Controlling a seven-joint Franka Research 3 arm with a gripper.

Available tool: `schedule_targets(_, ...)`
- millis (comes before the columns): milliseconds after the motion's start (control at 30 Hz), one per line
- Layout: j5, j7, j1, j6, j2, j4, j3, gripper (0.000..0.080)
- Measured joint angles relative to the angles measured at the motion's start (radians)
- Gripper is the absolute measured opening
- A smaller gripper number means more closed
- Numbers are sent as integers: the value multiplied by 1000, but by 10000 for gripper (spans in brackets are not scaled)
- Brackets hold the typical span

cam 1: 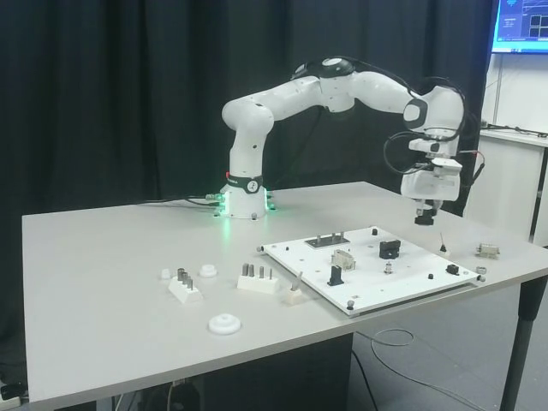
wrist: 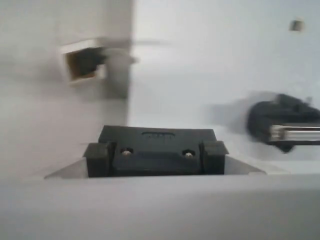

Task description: Insert D-SUB.

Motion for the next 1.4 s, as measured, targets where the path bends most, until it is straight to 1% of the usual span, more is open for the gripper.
schedule_targets(167,0,-49,-13,-5,-3,-38,-16,384)
schedule_targets(400,3,-119,-36,-19,-17,-92,-29,384)
schedule_targets(500,10,-143,-46,-23,-24,-111,-33,384)
schedule_targets(667,36,-173,-69,-33,-30,-137,-39,384)
schedule_targets(833,74,-190,-94,-46,-33,-151,-41,384)
schedule_targets(1133,131,-231,-124,-99,-33,-162,-41,384)
schedule_targets(1267,147,-236,-128,-114,-33,-165,-39,384)
schedule_targets(1400,156,-237,-128,-118,-33,-165,-35,384)
